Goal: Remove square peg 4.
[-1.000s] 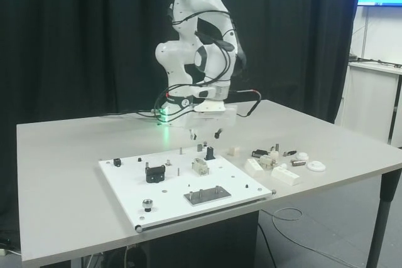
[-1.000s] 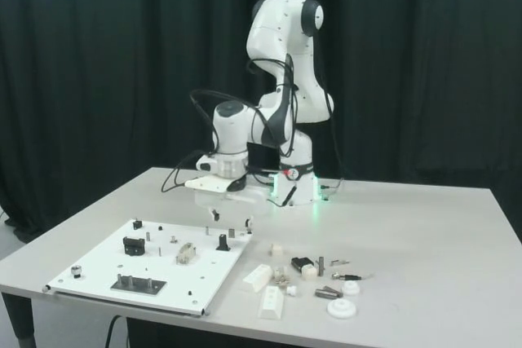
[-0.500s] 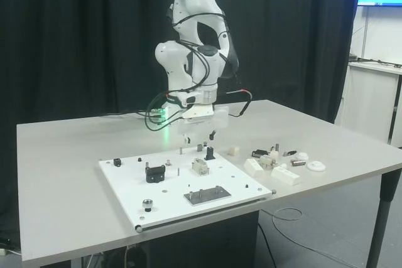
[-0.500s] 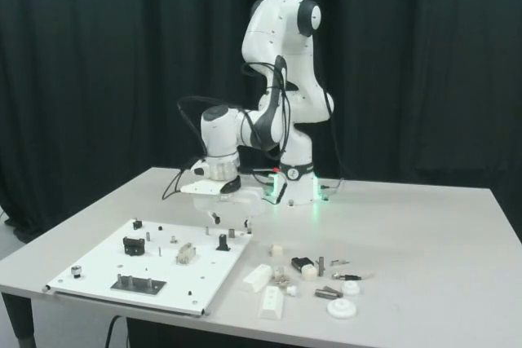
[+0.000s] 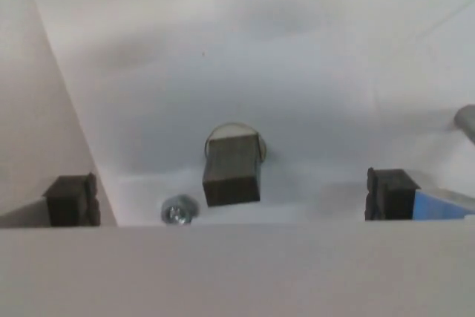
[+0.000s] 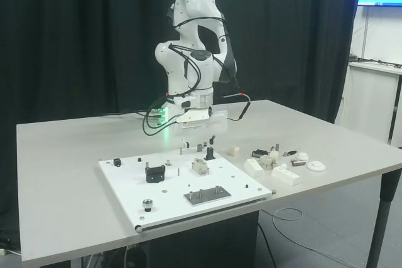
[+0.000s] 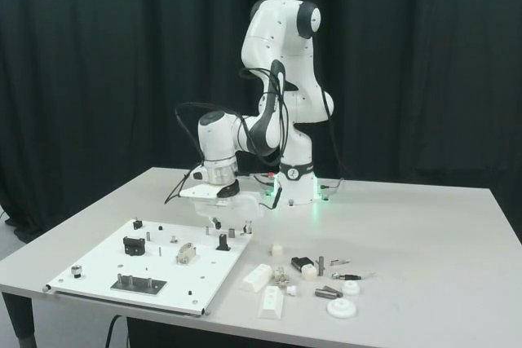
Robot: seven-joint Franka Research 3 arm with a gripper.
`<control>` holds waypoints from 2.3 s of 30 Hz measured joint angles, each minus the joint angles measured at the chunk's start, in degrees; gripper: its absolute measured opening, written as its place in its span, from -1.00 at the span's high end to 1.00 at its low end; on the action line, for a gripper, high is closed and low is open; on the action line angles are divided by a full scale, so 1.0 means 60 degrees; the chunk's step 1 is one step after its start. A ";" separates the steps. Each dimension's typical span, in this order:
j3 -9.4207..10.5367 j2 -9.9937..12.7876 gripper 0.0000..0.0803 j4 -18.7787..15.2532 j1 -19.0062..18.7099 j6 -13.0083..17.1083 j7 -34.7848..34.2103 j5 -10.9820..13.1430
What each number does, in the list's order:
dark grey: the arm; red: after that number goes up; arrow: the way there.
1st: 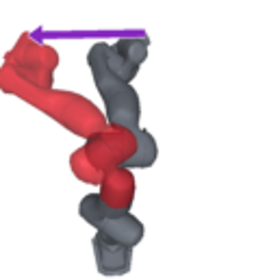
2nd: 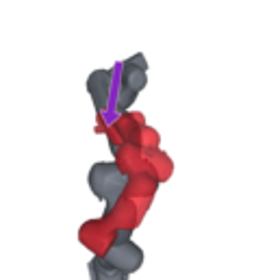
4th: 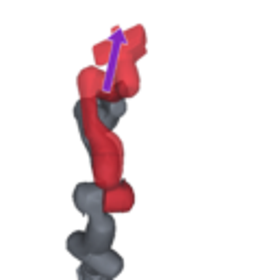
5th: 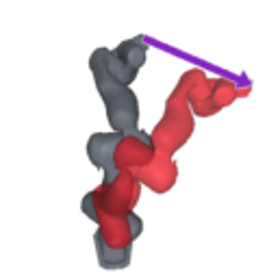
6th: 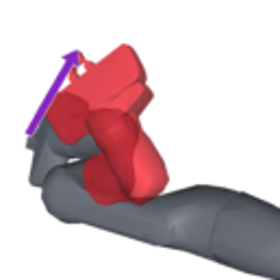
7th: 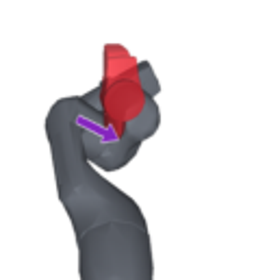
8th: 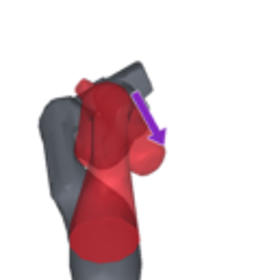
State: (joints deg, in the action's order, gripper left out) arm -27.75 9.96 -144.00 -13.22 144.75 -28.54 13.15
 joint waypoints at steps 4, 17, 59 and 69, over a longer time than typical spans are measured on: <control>0.0020 0.0086 -0.99 -0.0002 -0.0029 0.0143 0.0257 0.0078; 0.0040 0.0231 -0.99 -0.0030 -0.0161 0.0402 0.1077 0.0092; -0.0002 0.0376 0.61 -0.0068 -0.0152 0.0500 0.1607 0.0090; -0.0054 0.0274 0.62 -0.0067 -0.0152 0.0379 0.1586 0.0090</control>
State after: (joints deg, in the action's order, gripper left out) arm -28.08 11.61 -144.40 -14.13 147.03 -19.02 13.69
